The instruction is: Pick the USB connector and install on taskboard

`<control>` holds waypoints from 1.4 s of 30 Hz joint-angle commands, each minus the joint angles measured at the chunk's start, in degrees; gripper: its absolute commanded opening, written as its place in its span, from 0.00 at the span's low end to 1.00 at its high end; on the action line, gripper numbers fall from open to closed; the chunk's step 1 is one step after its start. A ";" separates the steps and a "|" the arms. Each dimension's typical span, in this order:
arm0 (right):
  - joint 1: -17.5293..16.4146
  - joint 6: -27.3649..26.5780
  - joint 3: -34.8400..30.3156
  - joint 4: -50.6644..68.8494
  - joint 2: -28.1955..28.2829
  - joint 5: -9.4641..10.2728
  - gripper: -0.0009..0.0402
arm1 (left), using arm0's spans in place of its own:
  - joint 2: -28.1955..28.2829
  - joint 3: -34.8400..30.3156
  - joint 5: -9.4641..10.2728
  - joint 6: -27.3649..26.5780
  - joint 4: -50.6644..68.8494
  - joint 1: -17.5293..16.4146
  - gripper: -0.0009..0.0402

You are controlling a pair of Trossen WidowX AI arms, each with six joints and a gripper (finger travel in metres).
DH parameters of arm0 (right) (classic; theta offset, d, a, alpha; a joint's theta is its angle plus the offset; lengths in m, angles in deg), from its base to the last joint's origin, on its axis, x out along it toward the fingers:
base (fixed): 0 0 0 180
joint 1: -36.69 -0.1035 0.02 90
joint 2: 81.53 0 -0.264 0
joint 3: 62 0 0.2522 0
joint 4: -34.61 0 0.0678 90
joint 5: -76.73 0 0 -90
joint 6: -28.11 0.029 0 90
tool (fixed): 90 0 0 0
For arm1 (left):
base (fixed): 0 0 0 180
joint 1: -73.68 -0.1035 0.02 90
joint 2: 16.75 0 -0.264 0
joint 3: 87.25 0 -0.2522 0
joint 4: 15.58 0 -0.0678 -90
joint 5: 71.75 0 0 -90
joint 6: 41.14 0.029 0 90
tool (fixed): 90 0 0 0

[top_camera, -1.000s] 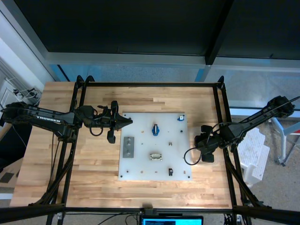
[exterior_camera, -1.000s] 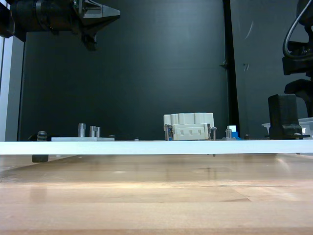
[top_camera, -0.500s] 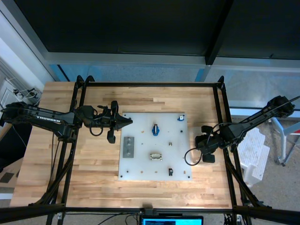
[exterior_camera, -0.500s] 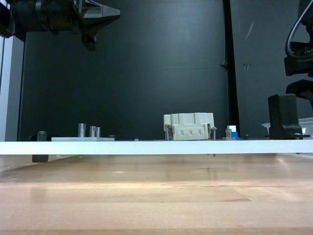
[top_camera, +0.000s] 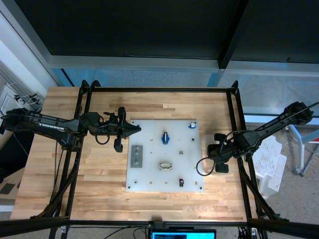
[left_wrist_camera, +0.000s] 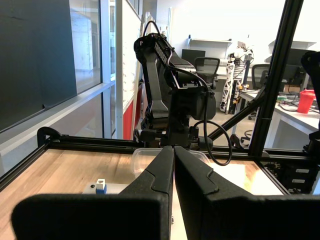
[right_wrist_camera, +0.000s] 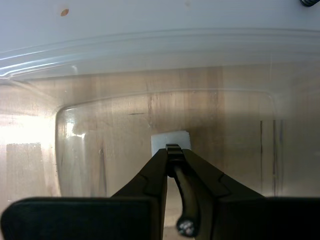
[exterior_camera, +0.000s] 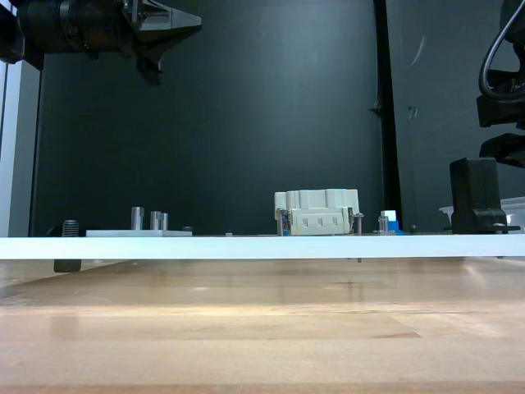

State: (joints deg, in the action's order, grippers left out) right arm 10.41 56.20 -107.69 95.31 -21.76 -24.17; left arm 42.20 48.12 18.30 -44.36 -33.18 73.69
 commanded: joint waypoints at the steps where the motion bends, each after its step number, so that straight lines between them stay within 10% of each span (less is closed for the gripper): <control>1: 0.00 0.00 -0.04 -0.04 0.00 0.02 0.01 | 0.02 -0.02 -0.02 0.00 0.00 0.00 0.02; 42: -0.42 2.84 -7.37 7.87 -3.13 0.00 0.02 | 0.00 0.00 0.00 0.00 0.00 0.00 0.02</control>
State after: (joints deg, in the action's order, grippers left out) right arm 10.17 57.97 -114.57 103.18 -24.93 -24.17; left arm 42.20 48.12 18.30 -44.38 -33.15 73.69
